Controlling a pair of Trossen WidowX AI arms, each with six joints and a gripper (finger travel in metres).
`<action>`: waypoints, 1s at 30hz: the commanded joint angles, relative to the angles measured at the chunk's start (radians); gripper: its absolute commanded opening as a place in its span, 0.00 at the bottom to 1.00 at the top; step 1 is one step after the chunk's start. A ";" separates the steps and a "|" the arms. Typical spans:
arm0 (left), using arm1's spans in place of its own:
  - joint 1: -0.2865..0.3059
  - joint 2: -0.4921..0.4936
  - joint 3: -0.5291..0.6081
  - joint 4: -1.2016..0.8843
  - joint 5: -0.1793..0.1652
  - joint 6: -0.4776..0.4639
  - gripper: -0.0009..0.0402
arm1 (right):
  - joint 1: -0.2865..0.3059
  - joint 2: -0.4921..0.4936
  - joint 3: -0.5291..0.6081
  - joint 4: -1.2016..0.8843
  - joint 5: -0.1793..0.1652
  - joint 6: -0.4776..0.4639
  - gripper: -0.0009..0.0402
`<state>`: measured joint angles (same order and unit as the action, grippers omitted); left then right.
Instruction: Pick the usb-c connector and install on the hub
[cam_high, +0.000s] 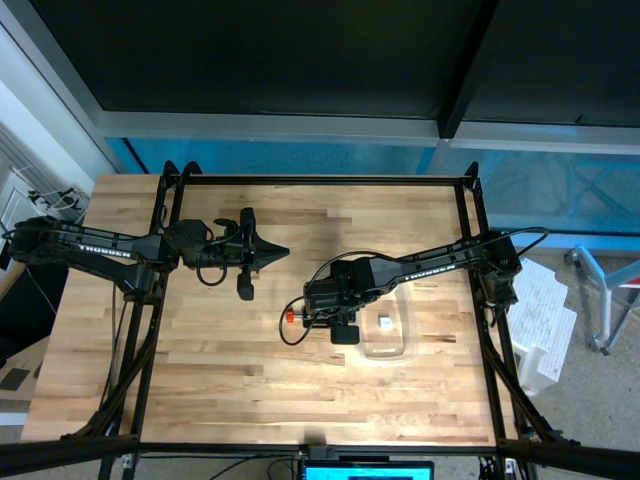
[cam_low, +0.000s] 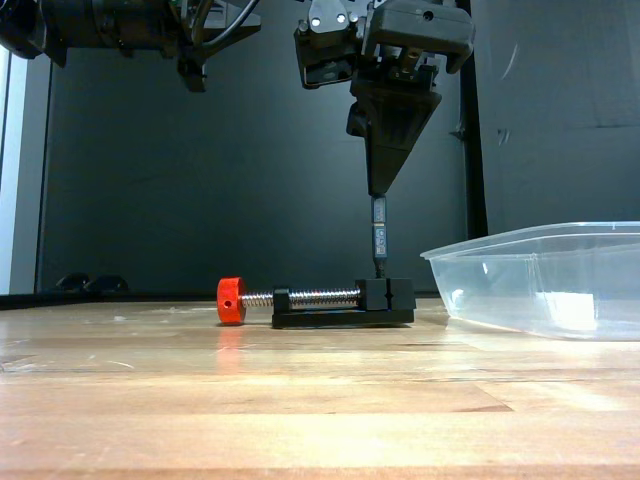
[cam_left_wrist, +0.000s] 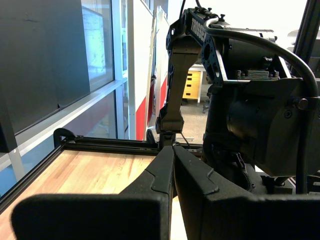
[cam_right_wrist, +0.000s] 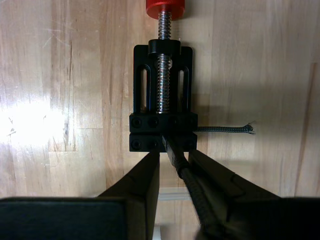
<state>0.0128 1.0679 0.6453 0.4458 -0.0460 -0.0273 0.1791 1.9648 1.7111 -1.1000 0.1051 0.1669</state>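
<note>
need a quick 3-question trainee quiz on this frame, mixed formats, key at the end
1. True or false: the left gripper holds the usb-c connector.
2. The tiny white square piece lies: A) in the clear plastic tray; B) on the hub; C) between the left gripper's fingers.
3. Fill in: the right gripper holds the connector upright over the hub, at the end opposite its ___ knob.

Key
1. False. The left gripper is shut on nothing, raised to the left of the hub; the right gripper, directly above the hub, is shut on the connector.
2. A
3. orange-red
</note>
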 joint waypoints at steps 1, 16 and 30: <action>0.000 0.000 0.000 0.000 0.000 0.000 0.02 | 0.000 0.000 0.000 0.000 0.001 0.000 0.12; 0.000 0.000 0.000 0.000 0.000 0.000 0.02 | 0.000 0.005 0.000 0.001 0.000 0.000 0.02; 0.000 0.000 0.000 0.000 0.000 0.000 0.02 | 0.000 0.006 -0.074 0.064 0.003 -0.001 0.02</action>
<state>0.0128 1.0679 0.6453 0.4454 -0.0460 -0.0269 0.1791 1.9617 1.6451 -1.0348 0.1123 0.1665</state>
